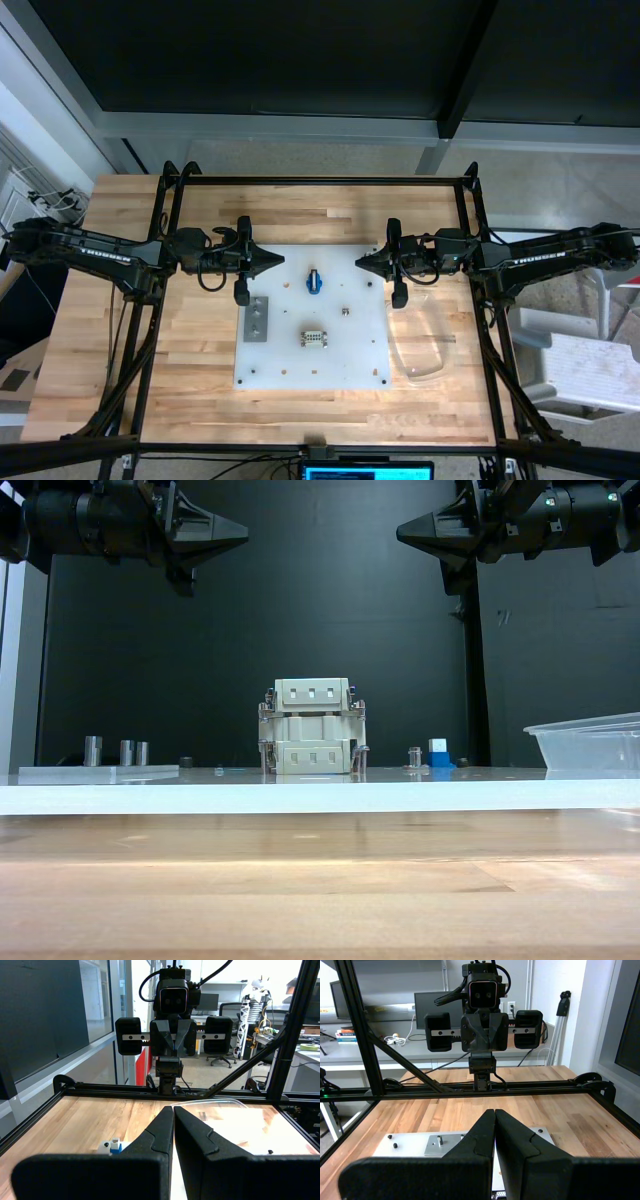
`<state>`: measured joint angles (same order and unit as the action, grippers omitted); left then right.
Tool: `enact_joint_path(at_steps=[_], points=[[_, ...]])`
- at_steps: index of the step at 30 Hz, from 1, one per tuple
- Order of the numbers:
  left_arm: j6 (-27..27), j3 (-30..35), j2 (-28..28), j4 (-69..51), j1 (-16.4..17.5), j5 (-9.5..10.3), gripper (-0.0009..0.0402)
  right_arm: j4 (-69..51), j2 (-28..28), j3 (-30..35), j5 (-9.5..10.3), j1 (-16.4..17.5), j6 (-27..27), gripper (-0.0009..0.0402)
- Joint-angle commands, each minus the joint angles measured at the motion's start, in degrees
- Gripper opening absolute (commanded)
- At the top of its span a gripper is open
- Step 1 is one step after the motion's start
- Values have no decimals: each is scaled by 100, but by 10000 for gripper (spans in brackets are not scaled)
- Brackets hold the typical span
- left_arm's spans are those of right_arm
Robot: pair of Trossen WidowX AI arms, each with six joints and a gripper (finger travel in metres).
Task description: Remove the HAN10-E connector and place it in the container
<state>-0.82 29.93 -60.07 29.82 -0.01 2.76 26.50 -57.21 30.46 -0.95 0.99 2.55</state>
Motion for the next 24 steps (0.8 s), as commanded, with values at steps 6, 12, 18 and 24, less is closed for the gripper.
enact_joint_path(at_steps=[6,12,18,24], points=[[2,2,-2,2,0,0,0,-2,-2,0,101,17,11,0],[2,2,-4,2,0,2,0,129,-2,2,105,26,17,0],[2,2,-2,2,2,2,0,-223,-2,319,125,39,190,0],[2,2,-2,2,2,0,0,-1368,-57,1032,122,59,212,0]])
